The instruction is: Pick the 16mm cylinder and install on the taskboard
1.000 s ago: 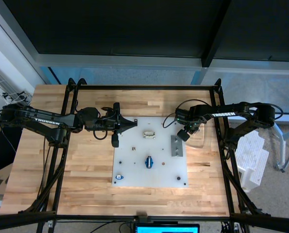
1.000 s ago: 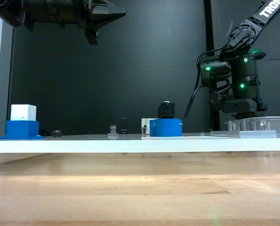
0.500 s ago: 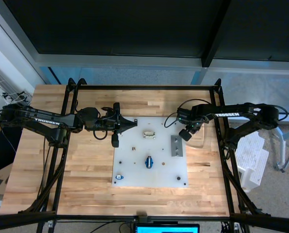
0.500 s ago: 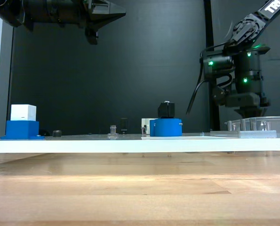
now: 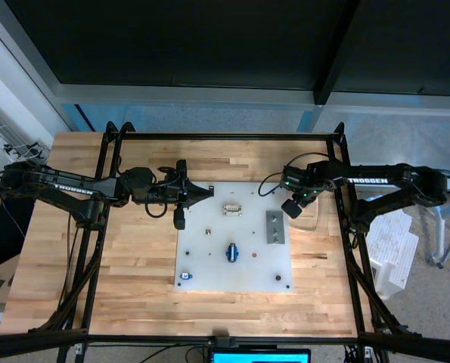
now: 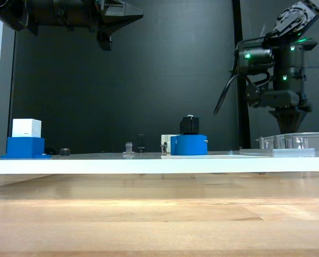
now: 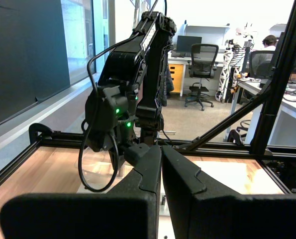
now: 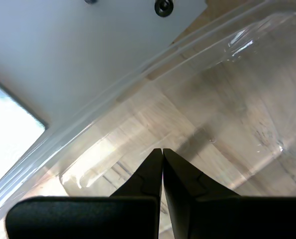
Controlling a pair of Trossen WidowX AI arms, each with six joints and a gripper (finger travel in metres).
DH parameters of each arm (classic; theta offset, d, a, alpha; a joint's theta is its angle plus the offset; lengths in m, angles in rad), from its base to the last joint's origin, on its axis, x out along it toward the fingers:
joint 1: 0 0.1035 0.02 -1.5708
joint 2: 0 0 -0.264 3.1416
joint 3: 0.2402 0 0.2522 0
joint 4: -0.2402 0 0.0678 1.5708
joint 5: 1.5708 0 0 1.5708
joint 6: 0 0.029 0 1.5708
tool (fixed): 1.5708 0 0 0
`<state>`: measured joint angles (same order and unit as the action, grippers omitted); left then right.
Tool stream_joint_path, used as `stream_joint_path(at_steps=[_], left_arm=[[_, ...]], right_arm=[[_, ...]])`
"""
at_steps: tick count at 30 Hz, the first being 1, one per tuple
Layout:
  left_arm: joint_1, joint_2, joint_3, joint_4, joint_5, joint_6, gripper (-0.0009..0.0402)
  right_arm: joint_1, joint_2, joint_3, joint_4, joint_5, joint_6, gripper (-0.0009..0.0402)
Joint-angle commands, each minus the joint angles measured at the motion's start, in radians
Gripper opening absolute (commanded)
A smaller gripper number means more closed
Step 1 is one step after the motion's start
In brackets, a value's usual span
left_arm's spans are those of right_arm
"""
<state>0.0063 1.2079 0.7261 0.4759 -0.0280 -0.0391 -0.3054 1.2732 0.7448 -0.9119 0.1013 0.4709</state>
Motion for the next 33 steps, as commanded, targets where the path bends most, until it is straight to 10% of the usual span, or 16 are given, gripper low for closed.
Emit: stream_joint_path(at_steps=[1, 33], left_arm=[[0.0, 0.0, 0.0, 0.0, 0.0, 0.0, 0.0001], [0.0, 0.0, 0.0, 0.0, 0.0, 0.0, 0.0001]], right_arm=[[0.008, -0.029, 0.0, -0.009, 0.0, 0.019, 0.0], [0.033, -0.229, 0.051, -0.217, 0.003, 0.03, 0.0]])
